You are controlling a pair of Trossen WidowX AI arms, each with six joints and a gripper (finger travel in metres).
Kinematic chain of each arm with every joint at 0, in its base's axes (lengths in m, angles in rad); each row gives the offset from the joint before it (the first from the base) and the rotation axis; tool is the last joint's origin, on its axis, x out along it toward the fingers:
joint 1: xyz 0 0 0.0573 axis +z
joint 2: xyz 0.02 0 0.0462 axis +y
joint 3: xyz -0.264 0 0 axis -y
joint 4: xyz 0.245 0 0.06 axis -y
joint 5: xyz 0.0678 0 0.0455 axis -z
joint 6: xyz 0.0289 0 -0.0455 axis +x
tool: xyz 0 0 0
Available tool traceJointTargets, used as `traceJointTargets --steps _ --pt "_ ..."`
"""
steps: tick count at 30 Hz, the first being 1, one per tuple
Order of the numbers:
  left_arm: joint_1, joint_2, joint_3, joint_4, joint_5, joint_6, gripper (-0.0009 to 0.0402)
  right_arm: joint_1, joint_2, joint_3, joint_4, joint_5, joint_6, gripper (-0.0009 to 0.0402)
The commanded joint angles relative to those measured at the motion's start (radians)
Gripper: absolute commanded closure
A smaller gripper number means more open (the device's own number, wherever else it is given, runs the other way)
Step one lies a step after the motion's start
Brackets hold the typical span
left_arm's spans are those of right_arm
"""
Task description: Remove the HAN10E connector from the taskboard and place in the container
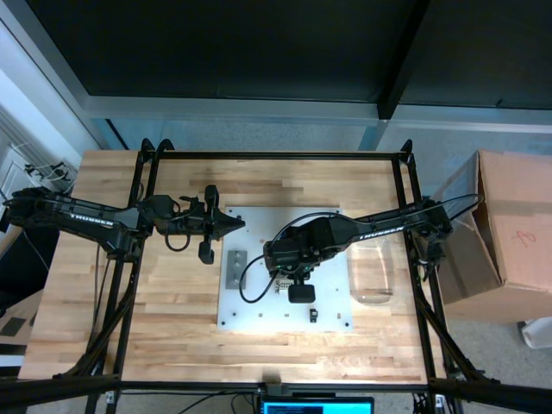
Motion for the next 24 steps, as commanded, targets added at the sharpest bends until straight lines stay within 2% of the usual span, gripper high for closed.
traceJointTargets --steps 1,10,24 --pt "0.0 0.0 0.0 0.0 0.0 0.0 0.0393 0.004 0.007 -0.001 0.011 0.003 0.003 0.0393" --pt "0.0 0.0 0.0 0.0 0.0 0.0 0.0393 0.014 0.04 -0.009 0.04 0.004 0.016 0.0393" --pt "0.0 0.0 0.0 0.0 0.0 0.0 0.0393 0.037 0.04 -0.101 0.109 0.004 0.043 0.0393"
